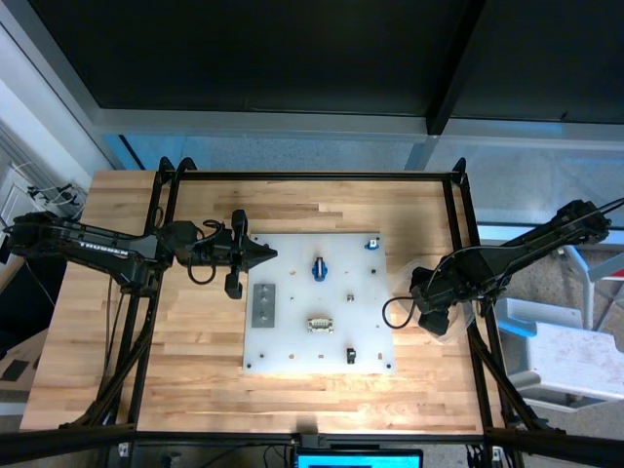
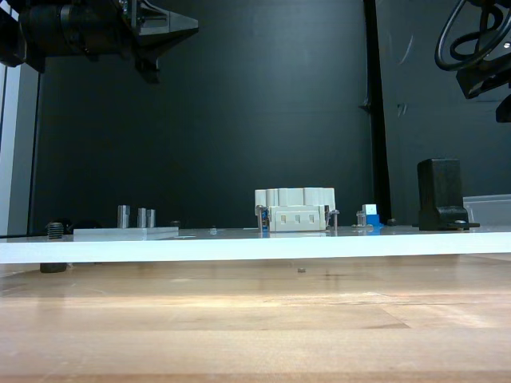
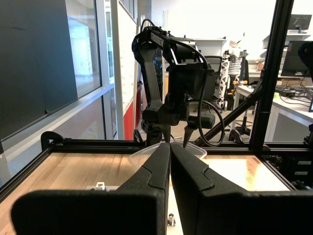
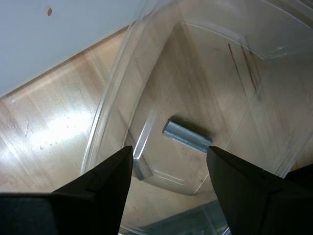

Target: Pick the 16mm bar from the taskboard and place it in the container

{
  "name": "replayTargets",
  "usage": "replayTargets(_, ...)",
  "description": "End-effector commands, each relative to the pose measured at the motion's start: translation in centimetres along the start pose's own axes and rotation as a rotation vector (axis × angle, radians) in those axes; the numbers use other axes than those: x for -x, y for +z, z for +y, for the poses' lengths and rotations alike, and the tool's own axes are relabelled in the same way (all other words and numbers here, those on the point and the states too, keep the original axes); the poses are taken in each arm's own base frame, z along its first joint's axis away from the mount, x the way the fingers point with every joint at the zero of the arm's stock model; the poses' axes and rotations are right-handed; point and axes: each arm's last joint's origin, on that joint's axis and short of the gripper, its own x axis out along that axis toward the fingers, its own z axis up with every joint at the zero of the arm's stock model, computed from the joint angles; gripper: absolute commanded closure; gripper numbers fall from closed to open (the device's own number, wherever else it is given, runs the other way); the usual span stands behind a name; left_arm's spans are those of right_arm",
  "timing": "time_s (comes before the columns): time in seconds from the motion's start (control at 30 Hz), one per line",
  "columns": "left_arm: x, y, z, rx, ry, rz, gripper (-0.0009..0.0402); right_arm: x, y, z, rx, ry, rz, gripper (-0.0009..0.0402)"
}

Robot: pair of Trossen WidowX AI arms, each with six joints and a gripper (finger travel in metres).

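Note:
The 16mm bar (image 4: 187,135), a short grey metal piece, lies flat on the floor of the clear container (image 4: 146,73). My right gripper (image 4: 169,150) hangs open just above it, touching nothing. The container (image 1: 402,283) sits on the wood just right of the white taskboard (image 1: 292,341), mostly under the right gripper (image 1: 434,317). My left gripper (image 1: 263,252) is shut and empty, hovering over the board's far left edge. In the left wrist view its fingers (image 3: 156,171) are pressed together and point across at the right arm (image 3: 178,88) and the container (image 3: 142,152).
The taskboard carries a grey metal block (image 1: 264,303), a blue part (image 1: 319,268), a white connector (image 2: 294,210) and a black fitting (image 2: 440,194). A black frame (image 1: 312,176) rims the wooden table.

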Motion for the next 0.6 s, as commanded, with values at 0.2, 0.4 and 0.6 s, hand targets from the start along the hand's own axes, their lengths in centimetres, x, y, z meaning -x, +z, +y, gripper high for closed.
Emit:
replayTargets(0.2,-0.01,0.0,0.0,0.0,0.0,0.0,0.0393,0.0,0.0,0.01,0.001,0.0,0.0,0.0165)
replayTargets(0.4,-0.01,0.0,0.01,0.0,0.0,0.0,0.0393,0.0,0.01,0.02,0.001,0.001,-0.001,0.0166)
replayTargets(0.6,-0.01,0.0,0.0,0.0,0.0,0.0,0.0393,0.0,0.06,0.08,0.001,0.007,-0.006,0.0166)
